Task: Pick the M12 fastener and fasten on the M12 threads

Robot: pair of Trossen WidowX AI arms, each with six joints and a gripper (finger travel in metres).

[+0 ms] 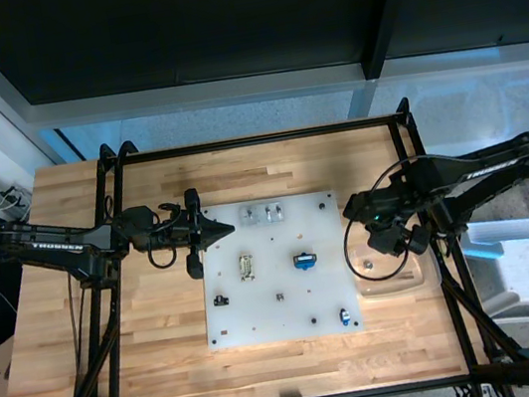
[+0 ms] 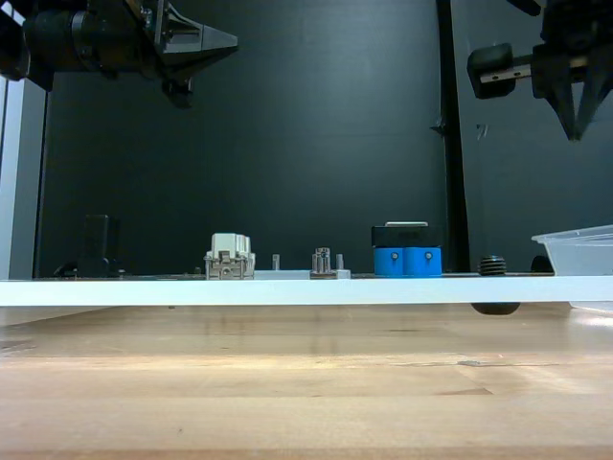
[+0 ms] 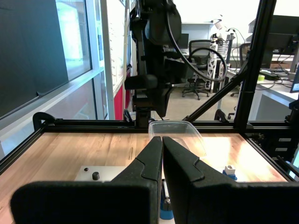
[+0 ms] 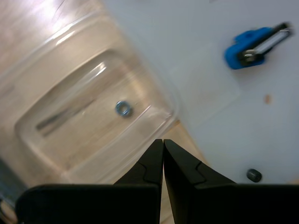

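Currently at the opening step: approach to the pick, nothing grasped.

- M12 fastener (image 4: 123, 108) lies flat on the floor of the clear tray (image 1: 400, 288), right of centre in the high view, just off the white board (image 1: 272, 308).
- Right gripper (image 4: 163, 141) hangs high over the tray's near side, fingers pressed together, holding nothing, well above the nut.
- M12 threads (image 2: 492, 265) stand bare, ribs showing, at the low view's right, in front of the tray.
- Left gripper (image 3: 162, 139) is held high over the board's left edge, pointing inward, claw also pressed together and empty. Probably parked.

Next move, as I judge it: spread the right fingers, centre over the nut, descend inside the tray walls. The nut is small and flat, so it may skid when pinched.
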